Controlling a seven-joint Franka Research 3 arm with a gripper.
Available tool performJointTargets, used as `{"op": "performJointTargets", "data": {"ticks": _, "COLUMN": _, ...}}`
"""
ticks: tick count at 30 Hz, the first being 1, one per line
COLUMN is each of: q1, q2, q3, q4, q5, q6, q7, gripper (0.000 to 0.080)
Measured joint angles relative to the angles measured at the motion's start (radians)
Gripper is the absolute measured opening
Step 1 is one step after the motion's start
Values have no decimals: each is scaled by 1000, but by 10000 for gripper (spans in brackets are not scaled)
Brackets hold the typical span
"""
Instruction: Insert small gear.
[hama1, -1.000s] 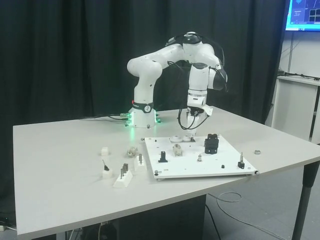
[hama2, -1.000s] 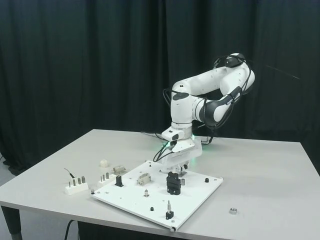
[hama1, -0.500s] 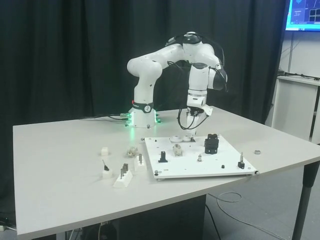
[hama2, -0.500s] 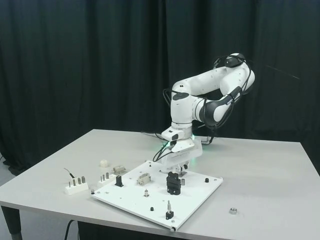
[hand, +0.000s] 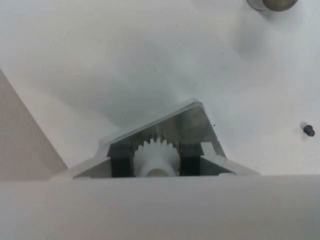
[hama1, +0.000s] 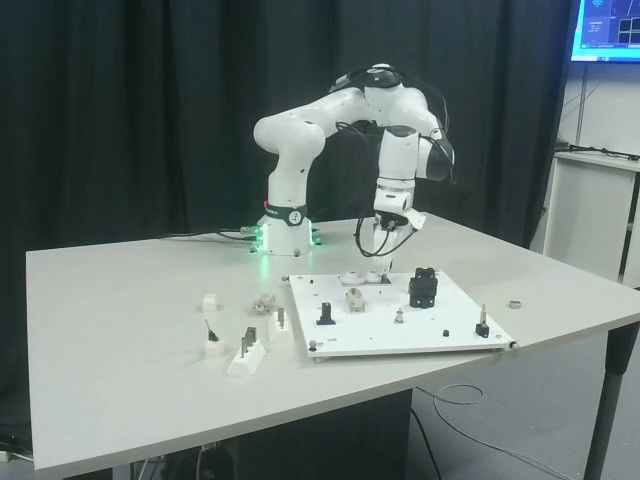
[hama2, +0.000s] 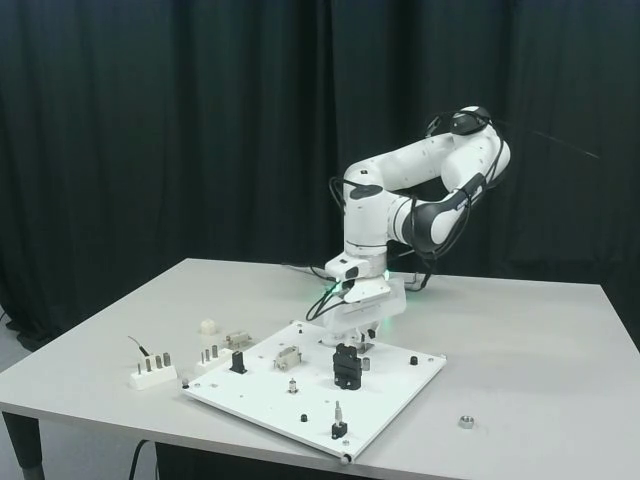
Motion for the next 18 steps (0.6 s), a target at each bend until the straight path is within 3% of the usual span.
{"op": "performJointTargets", "data": {"ticks": 18, "q1": 34, "q2": 1, "q3": 9, "q4": -15, "q5": 0, "q6": 45, "q7": 29, "gripper": 194}}
